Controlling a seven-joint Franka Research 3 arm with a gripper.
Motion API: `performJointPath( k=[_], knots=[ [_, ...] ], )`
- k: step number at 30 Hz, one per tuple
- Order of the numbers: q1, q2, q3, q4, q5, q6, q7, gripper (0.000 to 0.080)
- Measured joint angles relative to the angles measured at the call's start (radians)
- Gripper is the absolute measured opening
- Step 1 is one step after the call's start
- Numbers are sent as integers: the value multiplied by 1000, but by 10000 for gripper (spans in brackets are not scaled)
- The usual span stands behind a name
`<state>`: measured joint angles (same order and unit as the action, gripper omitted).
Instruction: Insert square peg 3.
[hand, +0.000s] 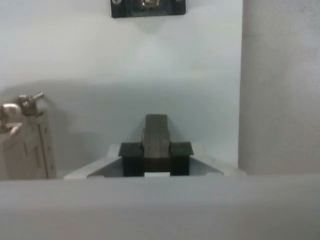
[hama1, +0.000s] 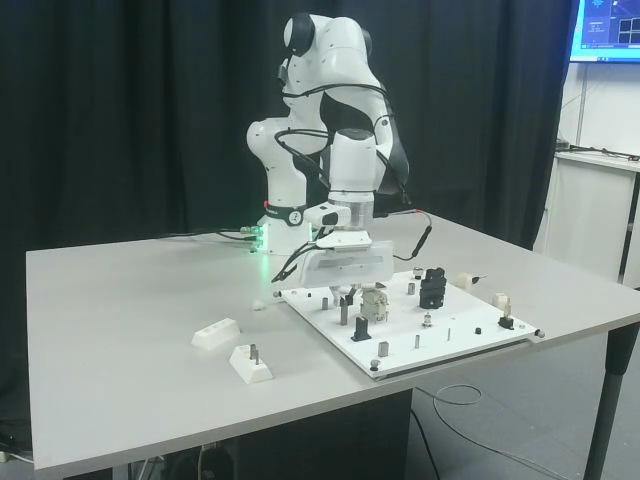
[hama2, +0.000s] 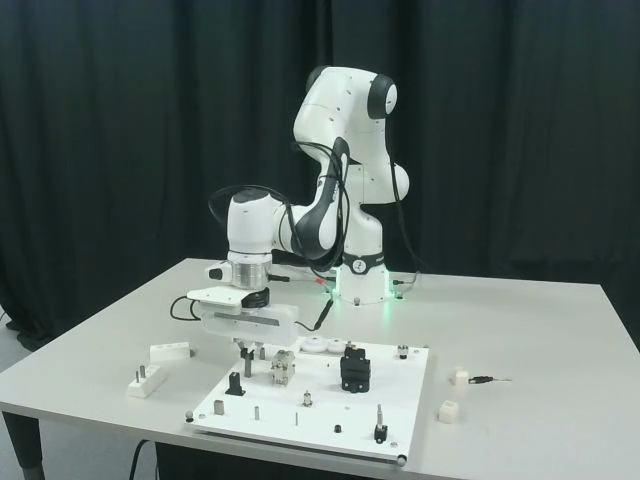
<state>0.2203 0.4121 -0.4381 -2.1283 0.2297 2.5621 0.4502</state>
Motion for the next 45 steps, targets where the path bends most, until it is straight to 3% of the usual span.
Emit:
performJointPath(
  k=[23, 45],
  knots=[
    [-2, 0, -2, 10, -10, -48, 0, 106],
    [-2, 2, -1, 11, -16, -50, 0, 106]
  ],
)
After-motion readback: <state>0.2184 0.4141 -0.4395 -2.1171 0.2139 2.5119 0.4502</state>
